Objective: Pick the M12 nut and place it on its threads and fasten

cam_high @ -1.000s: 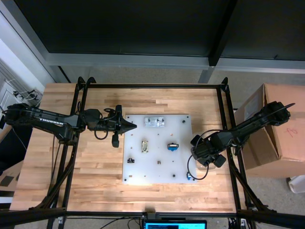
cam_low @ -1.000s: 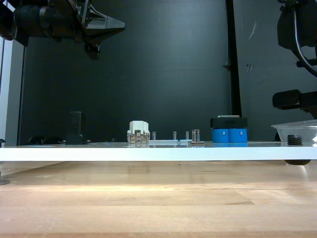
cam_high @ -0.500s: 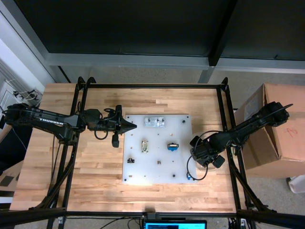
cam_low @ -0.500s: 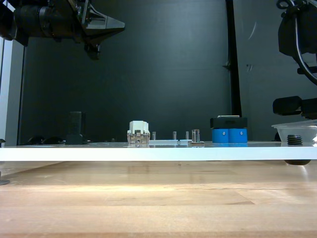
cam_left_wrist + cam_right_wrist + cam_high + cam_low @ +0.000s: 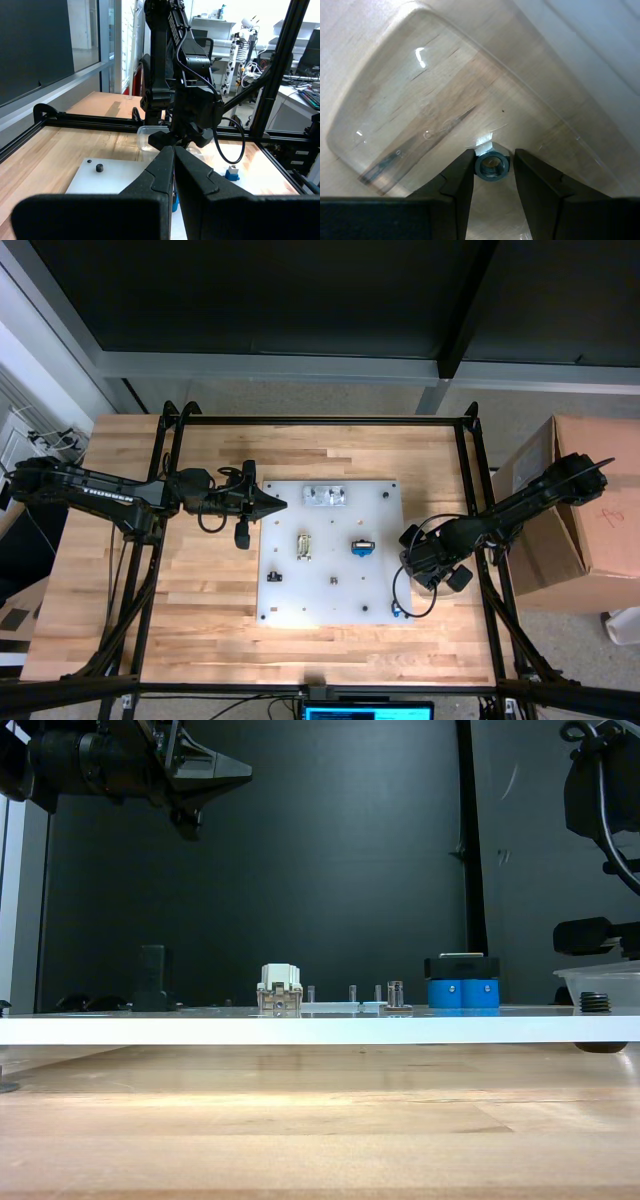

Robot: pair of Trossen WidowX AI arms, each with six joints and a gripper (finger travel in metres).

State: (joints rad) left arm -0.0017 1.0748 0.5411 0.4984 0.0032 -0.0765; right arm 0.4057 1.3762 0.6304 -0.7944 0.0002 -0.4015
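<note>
The small silver M12 nut (image 5: 492, 166) lies on the floor of the clear tray (image 5: 420, 100), off the board's right edge. My right gripper (image 5: 493, 156) reaches down into that tray, and its fingers (image 5: 462, 175) press the nut from both sides. From above, the right gripper (image 5: 428, 575) hangs just right of the white board (image 5: 300, 600). The black ribbed stud (image 5: 597, 1003) stands bare, its ribs showing, in front of the tray (image 5: 610, 978). My left gripper (image 5: 276, 505) hovers high over the board's far left edge, shut on nothing.
On the board stand a white connector block (image 5: 279, 990), a blue block (image 5: 462, 992), and small silver posts (image 5: 395, 992). A cardboard box (image 5: 580, 510) sits beyond the table's right edge. Black frame rails (image 5: 315, 421) border the table.
The right gripper has sunk slightly and drifted a little to the right, and the tray has shifted slightly with it. The left arm has not moved.
</note>
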